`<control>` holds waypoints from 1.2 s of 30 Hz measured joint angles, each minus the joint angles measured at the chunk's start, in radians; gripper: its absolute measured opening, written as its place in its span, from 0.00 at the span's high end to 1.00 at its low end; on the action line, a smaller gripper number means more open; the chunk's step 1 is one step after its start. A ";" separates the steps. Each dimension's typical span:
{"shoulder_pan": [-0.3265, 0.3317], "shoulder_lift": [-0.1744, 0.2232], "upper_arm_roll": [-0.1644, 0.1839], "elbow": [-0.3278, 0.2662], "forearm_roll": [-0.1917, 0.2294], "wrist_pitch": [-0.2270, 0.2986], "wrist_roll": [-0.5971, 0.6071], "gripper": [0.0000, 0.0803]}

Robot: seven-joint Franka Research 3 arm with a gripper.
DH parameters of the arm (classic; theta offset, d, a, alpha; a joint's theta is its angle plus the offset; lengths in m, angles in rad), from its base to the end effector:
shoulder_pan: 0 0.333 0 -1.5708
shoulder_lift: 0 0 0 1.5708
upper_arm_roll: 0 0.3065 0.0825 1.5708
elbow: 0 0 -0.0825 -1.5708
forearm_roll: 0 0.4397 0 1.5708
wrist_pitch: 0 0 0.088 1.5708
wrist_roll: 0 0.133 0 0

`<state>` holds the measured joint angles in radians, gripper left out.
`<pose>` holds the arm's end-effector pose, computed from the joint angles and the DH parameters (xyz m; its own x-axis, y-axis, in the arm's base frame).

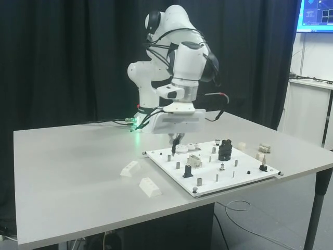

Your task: Place USB.

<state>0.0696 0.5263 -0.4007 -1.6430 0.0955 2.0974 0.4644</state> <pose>0.6862 -0.2058 0.2634 0.6984 -0.7153 0.0264 -0.7128 -0.6916 0.1165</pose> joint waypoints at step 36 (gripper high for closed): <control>-0.064 0.093 0.013 -0.040 0.054 0.122 -0.064 0.27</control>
<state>0.0056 0.6195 -0.3878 -1.6829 0.1494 2.2194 0.4007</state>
